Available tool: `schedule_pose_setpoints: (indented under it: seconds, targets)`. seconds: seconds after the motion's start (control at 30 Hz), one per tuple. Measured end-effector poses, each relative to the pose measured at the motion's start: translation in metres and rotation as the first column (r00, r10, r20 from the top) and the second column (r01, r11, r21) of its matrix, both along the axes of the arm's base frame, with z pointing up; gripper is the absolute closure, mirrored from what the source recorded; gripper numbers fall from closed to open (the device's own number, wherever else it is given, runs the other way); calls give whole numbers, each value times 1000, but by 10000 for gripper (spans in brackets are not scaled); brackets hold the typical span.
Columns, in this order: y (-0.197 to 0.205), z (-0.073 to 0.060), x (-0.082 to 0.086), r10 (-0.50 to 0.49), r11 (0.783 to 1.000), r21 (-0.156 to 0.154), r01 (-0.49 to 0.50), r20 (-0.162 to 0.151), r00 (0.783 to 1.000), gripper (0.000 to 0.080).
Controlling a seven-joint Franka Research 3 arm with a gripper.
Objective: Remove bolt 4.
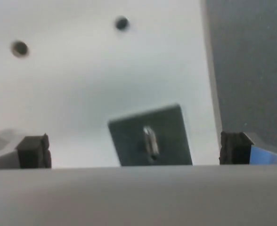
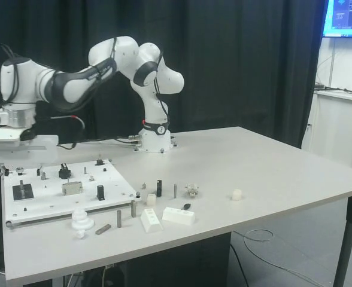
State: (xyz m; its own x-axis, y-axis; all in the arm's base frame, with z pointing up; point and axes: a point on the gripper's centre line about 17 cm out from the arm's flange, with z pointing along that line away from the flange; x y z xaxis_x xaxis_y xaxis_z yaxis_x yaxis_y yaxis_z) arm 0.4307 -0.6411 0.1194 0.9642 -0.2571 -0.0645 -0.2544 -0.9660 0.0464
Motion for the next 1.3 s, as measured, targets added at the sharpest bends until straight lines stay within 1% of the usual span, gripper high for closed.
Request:
schedule_pose_setpoints:
  seconds: [0.23, 0.47, 0.6, 0.8, 1.0, 1.2, 1.3]
  targets:
    - [-14, 7, -36, -74, 997, 37, 74, 15, 997, 3]
    - [-23, 13, -72, -120, 991, 68, 119, 10, 993, 3]
    - [-28, 13, -92, -139, 987, 82, 138, 5, 990, 3]
    - [-30, 7, -119, -193, 975, 110, 192, -1, 981, 3]
    - [-27, -2, -149, -282, 950, 135, 282, -21, 959, 3]
    - [-23, -13, -182, -381, 911, 149, 385, -53, 923, 3]
    - [-22, -19, -197, -421, 892, 149, 426, -66, 905, 3]
